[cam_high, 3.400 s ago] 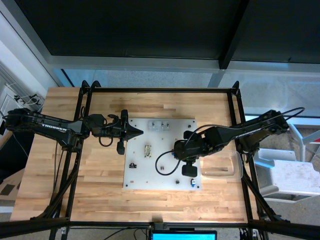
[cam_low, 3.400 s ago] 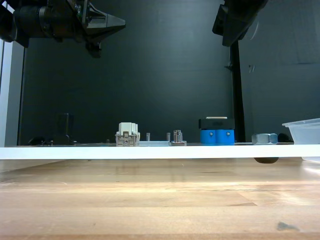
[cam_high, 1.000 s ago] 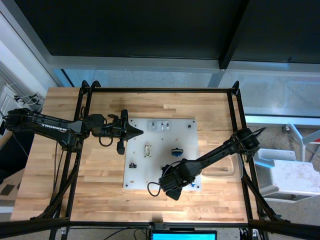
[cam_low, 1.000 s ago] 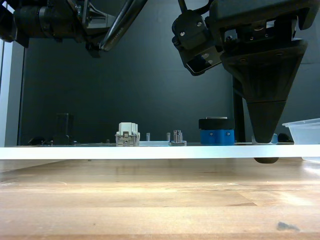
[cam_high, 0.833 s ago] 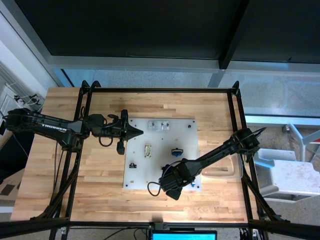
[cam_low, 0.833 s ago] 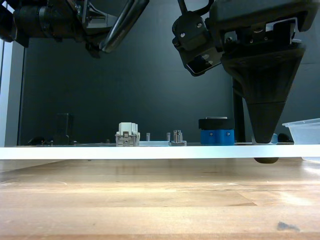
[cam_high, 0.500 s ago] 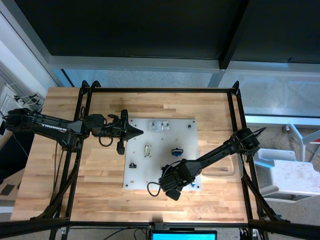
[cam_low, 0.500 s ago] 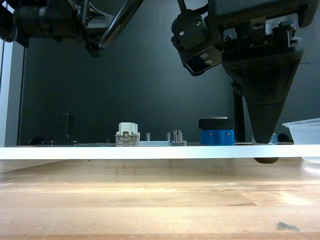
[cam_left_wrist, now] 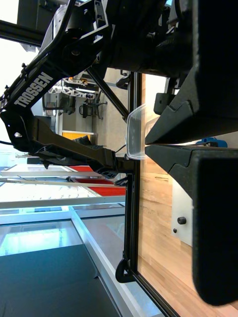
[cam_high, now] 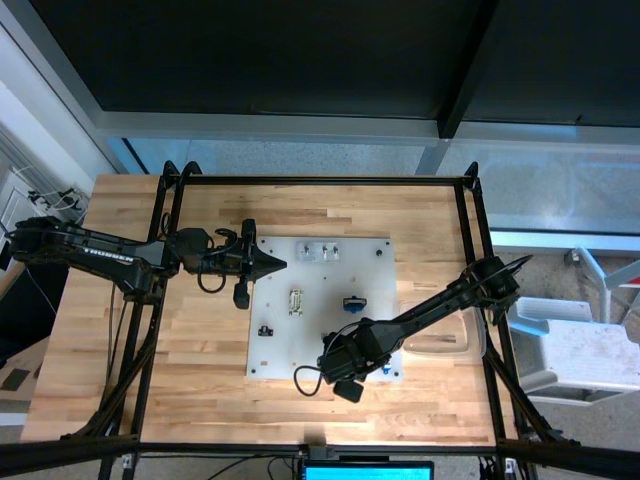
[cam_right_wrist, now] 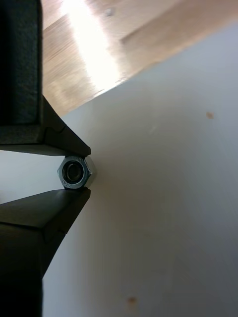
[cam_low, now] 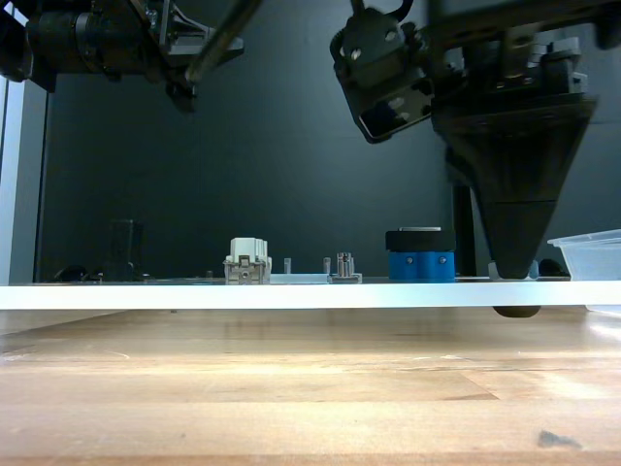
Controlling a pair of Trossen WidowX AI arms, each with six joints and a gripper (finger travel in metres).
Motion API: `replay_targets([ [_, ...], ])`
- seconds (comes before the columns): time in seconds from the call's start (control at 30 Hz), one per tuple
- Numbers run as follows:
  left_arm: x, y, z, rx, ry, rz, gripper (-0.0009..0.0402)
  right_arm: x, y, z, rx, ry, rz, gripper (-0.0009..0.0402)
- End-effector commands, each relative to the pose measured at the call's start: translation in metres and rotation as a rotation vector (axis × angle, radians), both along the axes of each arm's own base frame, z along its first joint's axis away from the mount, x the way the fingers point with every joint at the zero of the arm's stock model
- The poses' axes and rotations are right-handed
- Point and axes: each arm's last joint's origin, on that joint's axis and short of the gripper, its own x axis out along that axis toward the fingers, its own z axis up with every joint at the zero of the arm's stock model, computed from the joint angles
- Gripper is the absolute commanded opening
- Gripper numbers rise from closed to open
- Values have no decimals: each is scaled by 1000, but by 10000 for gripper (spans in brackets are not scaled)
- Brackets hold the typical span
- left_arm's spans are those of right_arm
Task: Unfasten the M12 fastener and place in the container
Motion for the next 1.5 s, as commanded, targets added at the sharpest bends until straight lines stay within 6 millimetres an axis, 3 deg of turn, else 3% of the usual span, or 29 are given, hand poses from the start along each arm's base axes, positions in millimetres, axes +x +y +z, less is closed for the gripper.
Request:
replay_targets([
  [0.03,0,0,0,0,0,0,0,1,1,0,-20,-17,202,5],
  [0.4,0,0,0,0,0,0,0,1,1,1,-109,-70,1002,5],
  [0.8,0,0,0,0,0,0,0,1,0,1,-191,-101,1658,4],
  [1.0,0,0,0,0,0,0,0,1,0,1,-209,-109,1826,5],
  [1.17,0,0,0,0,0,0,0,1,0,1,-211,-110,1853,17],
  [1.5,0,0,0,0,0,0,0,0,0,1,-208,-104,1850,108],
])
